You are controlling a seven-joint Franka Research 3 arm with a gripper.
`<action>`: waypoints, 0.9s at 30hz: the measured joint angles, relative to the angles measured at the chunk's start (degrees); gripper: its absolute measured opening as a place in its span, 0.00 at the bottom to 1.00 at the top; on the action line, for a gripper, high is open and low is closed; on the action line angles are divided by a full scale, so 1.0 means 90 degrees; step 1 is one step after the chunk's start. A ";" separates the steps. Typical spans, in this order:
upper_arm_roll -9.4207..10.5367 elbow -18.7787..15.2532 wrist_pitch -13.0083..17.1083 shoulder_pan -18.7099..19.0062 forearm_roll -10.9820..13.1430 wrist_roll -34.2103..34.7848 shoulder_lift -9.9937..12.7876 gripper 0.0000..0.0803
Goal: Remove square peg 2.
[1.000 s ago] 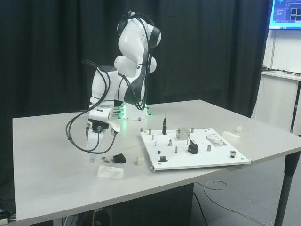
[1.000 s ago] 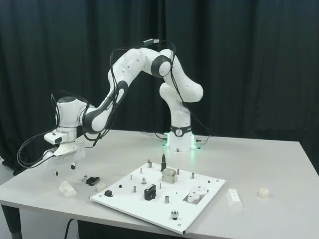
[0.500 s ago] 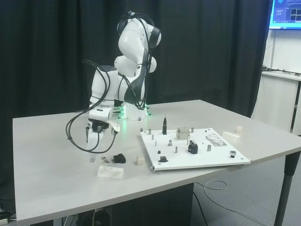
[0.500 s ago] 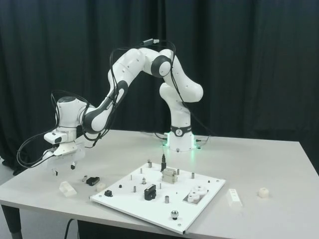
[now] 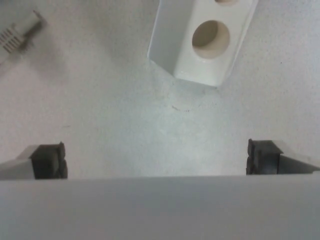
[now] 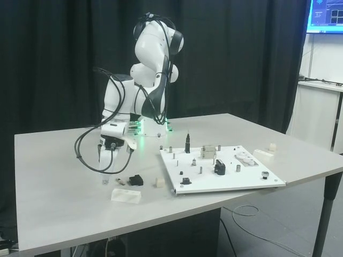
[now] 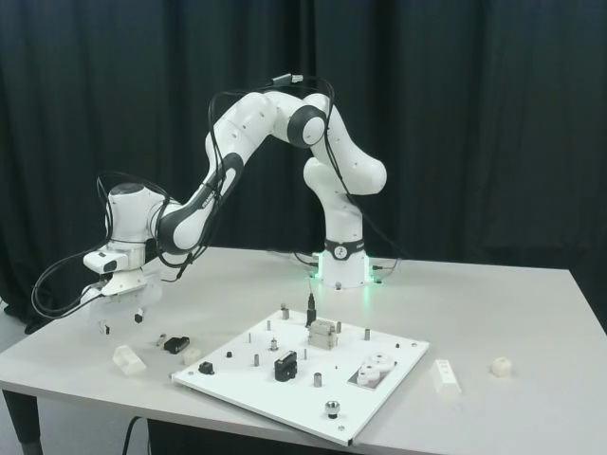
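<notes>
My gripper [image 6: 107, 163] [image 7: 121, 320] hangs a little above the table, left of the white board [image 6: 244, 176] [image 7: 275, 393]. It is open, and in the wrist view nothing lies between the black fingertips [image 5: 48, 160]. A small grey piece [image 6: 105, 182] stands on the table just under the gripper; I cannot tell whether it is the square peg. A white block with round holes [image 5: 200, 40] [image 6: 126, 196] [image 7: 128, 359] lies close by on the table. The board carries several small pegs and fixtures.
A white plug [image 5: 15, 35], a black part [image 6: 136, 180] [image 7: 176, 345] and a small white cube [image 6: 159, 182] [image 7: 193, 355] lie between the gripper and the board. More white parts [image 7: 445, 375] rest beyond the board's other side. The arm's base [image 7: 341, 270] stands behind the board.
</notes>
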 joint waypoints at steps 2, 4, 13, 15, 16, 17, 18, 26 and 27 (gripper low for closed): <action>-0.0002 0.0000 0.0000 0.0000 0.0021 0.0000 0.0000 1.00; -0.0003 0.0000 0.0000 0.0000 0.0033 0.0000 0.0000 1.00; -0.0003 0.0000 -0.0098 0.0009 0.0064 0.0010 -0.0008 1.00; -0.0003 0.0000 -0.0187 0.0019 0.0088 0.0025 -0.0020 1.00; -0.0003 0.0000 -0.0238 0.0025 0.0109 0.0039 -0.0029 1.00; -0.0003 0.0000 -0.0292 0.0033 0.0136 0.0057 -0.0039 1.00; -0.0003 -0.0001 -0.0345 0.0040 0.0168 0.0079 -0.0050 1.00; -0.0004 -0.0014 -0.0940 0.0161 0.0358 0.0536 -0.0222 1.00; -0.0004 -0.0017 -0.1018 0.0186 0.0360 0.0631 -0.0254 1.00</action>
